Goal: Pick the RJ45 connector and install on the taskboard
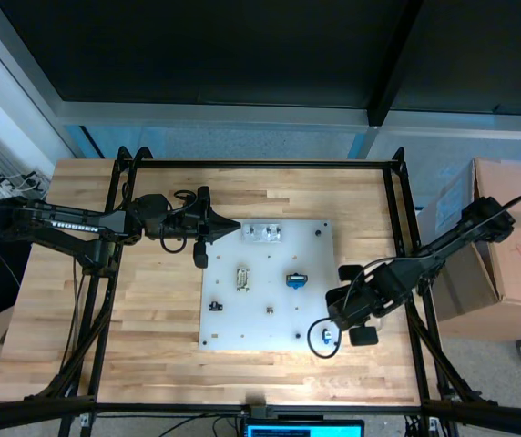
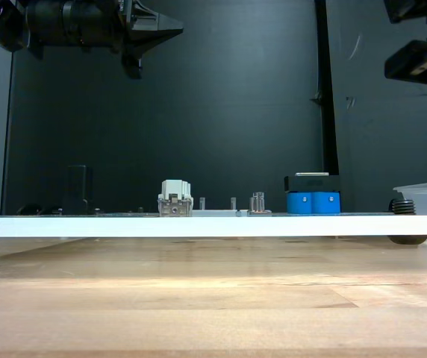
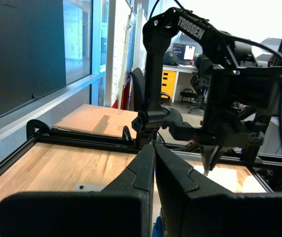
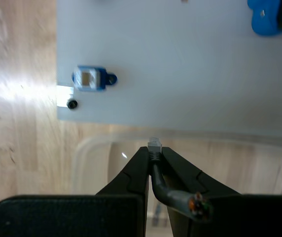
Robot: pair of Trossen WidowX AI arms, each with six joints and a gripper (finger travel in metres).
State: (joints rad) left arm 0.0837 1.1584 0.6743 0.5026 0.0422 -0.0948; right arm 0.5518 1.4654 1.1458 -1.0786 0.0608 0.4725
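at board point(image 4: 180, 59) near-right corner, right hand point(image 4: 154, 151) grips rj45 connector point(image 4: 154, 143), half-hidden; left hand point(image 3: 154, 148) closed far-left.

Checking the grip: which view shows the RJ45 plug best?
Right wrist view: the plug sits clamped in the right end effector, just off the board's right edge. High view hides it under the arm; the others miss it. Left end effector hangs shut above the board's far-left corner.

White taskboard point(image 1: 242, 323) on pale wood-grain table point(image 1: 60, 319). Black left gripper point(image 1: 235, 225) over its far-left corner. Black right gripper point(image 4: 153, 151) by its near-right corner, pinching translucent RJ45 connector point(image 4: 154, 143) on grey cable point(image 4: 161, 190). Blue jack point(image 4: 88, 79) on that corner.
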